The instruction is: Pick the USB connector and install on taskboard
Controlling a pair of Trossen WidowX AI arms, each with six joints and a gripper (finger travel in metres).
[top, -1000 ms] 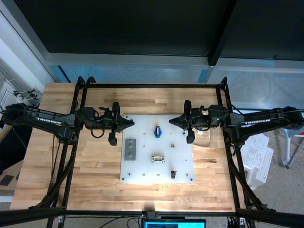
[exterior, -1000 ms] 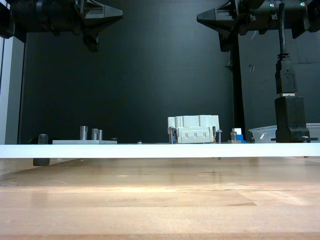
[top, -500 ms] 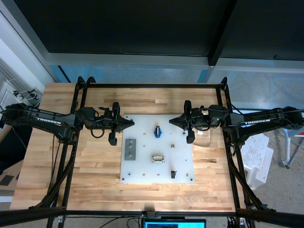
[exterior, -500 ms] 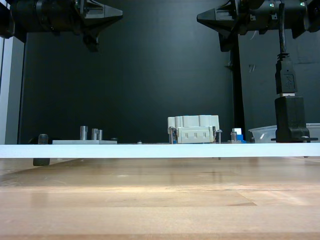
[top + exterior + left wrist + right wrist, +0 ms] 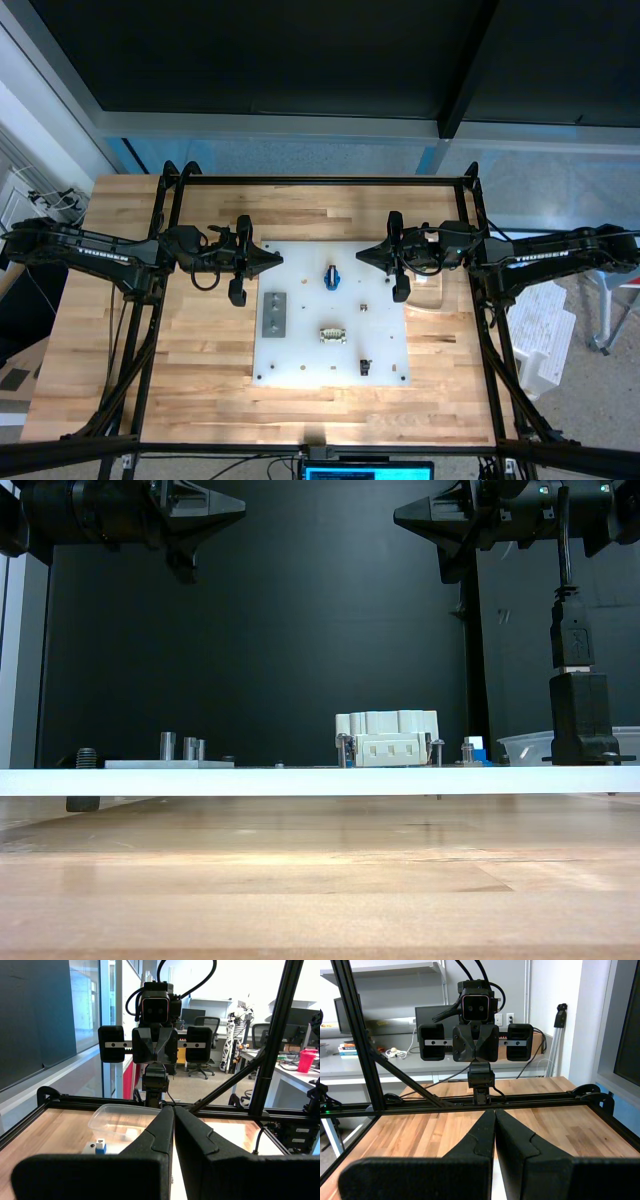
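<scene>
The left hand and right hand are held shut and empty above the table, at the taskboard's far corners. The USB connector is seen upright near its near right corner.

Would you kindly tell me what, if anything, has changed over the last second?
Nothing visibly changed. The left hand and right hand stay shut and empty, held high above the far edge of the taskboard, pointing at each other.
</scene>
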